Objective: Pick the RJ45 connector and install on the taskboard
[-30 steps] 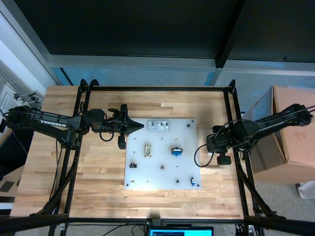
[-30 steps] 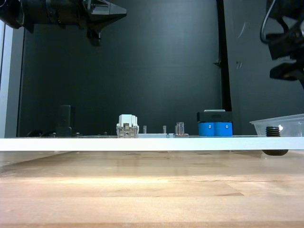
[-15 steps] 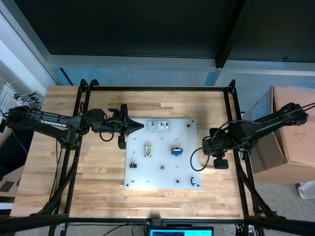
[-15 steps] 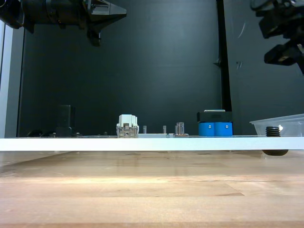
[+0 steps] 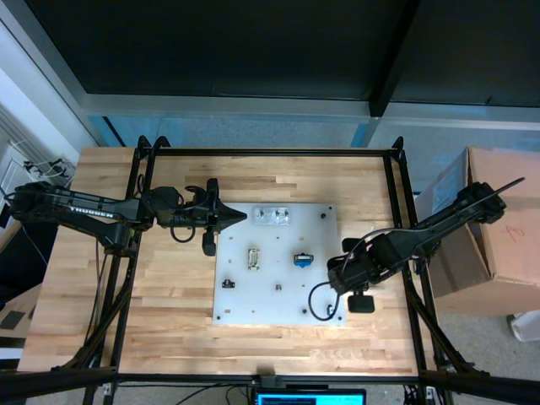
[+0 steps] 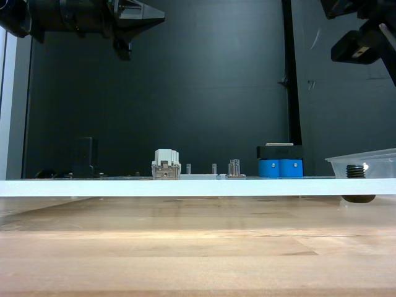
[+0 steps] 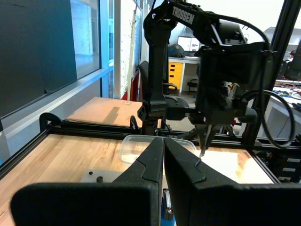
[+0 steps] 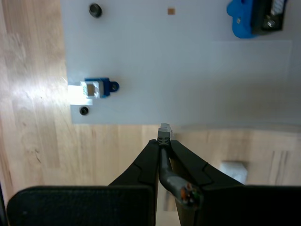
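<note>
Your right gripper [image 8: 162,141] pinches the RJ45 connector [image 8: 164,129]: the plug tip sticks out just past the fingertips and the cable runs back between them. The plug hangs over the right edge of the taskboard [image 8: 188,70], clear of the blue socket [image 8: 96,87] by the board's near right corner, so it's not seated. Your left gripper [image 7: 163,147] has its fingers pressed together, high over the board's far left corner. The board lies on a wooden table [image 5: 169,287] inside a black frame [image 5: 270,153]. A cardboard box [image 5: 498,228] stands well right of the board, past the table edge.
</note>
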